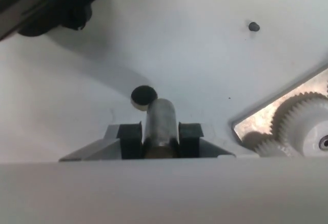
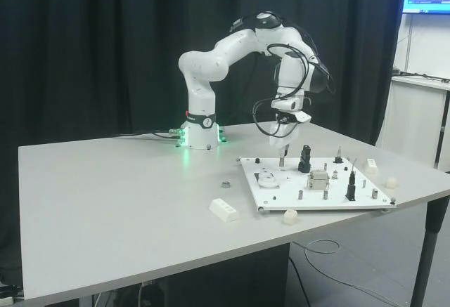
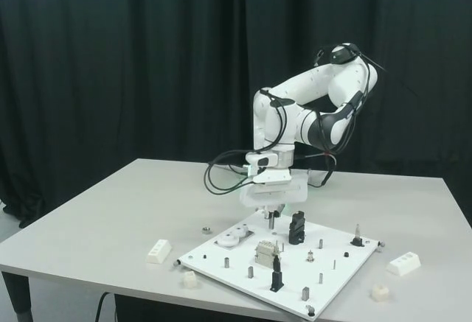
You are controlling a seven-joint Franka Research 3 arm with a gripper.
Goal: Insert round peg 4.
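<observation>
Grey metal peg (image 1: 161, 124), clamped upright in your claw (image 1: 161, 141) just beside the black hole (image 1: 143, 95) on the white board (image 1: 205, 65): likely stiff, slick, dense; hold it high on the shank.

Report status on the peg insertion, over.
Gripper shut on round peg, held upright above the white board. Peg tip beside the dark hole, not yet in. Gears off to one side, nothing blocking the hole.
</observation>
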